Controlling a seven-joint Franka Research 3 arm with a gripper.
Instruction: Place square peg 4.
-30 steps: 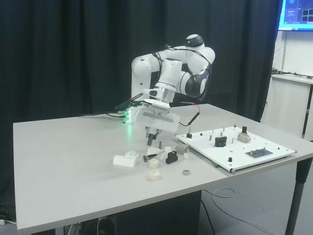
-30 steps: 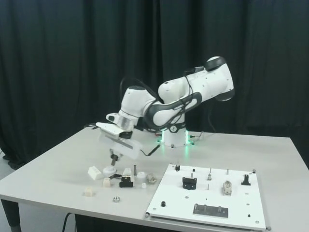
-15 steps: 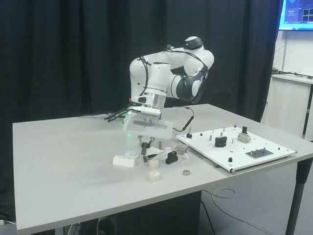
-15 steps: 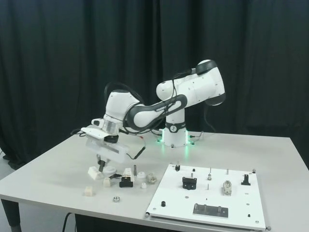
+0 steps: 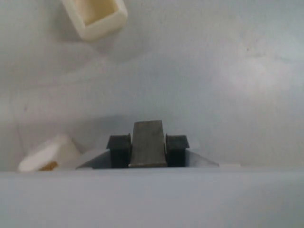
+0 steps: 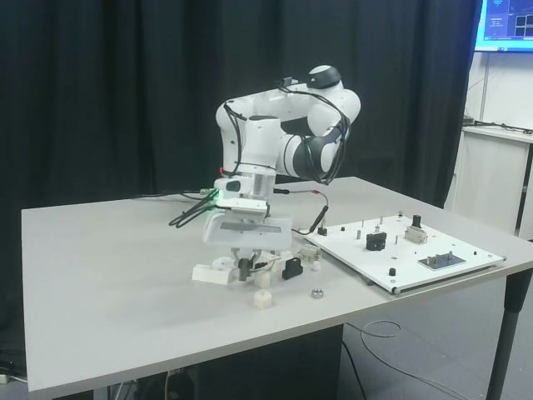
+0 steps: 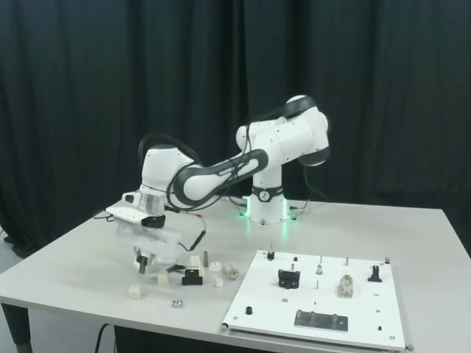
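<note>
Since a second ago the arm has been swinging away from the white board [image 7: 316, 300], carrying the hand [image 6: 244, 268] low over the loose parts on the grey bench [image 6: 108, 267]. In the wrist view the black fingers [image 5: 119, 147] are pressing on both sides of a grey square peg [image 5: 148, 143], gripping it just above the bench, near a hollow white block [image 5: 95, 16].

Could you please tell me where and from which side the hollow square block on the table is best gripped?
Probably from straight above, closing on two opposite outer walls of the hollow square block: it lies open side up, walls flat, corners rounded. The gripper is shut on the square peg, so free it first.
</note>
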